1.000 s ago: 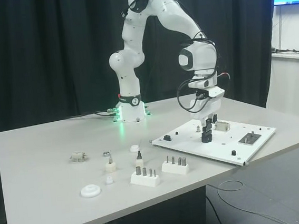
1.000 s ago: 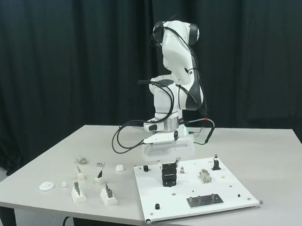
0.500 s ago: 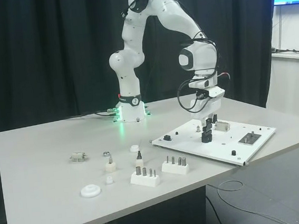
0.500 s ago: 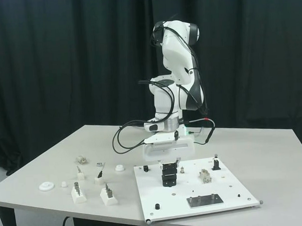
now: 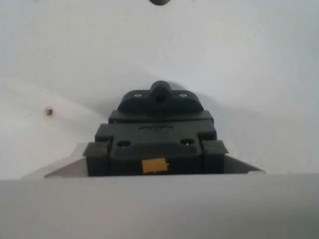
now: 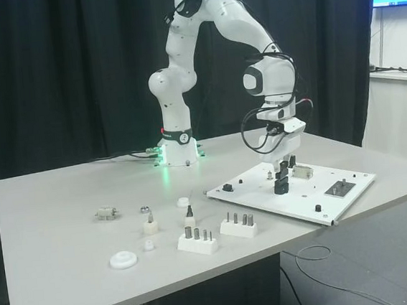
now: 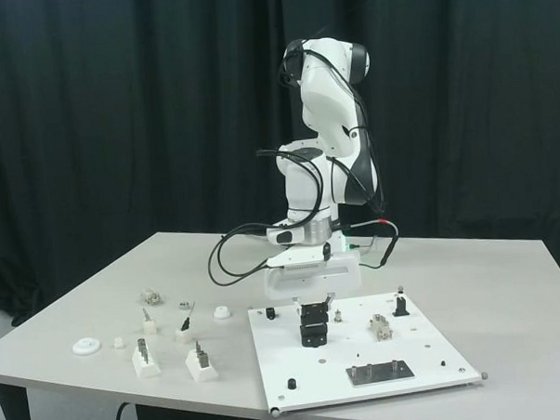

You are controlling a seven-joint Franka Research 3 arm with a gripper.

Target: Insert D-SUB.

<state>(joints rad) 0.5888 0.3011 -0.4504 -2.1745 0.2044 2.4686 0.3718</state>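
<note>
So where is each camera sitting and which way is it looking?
Wrist view: on the arm's wrist, looking down at the black connector on the white board; no arm shows.
First room view: off one table corner, facing the whole arm and gripper.
Second room view: facing the board's front edge, arm behind it.
All three views share connector and board.

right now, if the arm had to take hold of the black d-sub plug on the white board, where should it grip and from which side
Probably from straight above, with the fingers across the two flat sides of the black D-SUB plug. It stands upright on the white board with open board around it, so a top-down approach looks free. The gripper already sits right over it; whether it holds the plug cannot be told.
</note>
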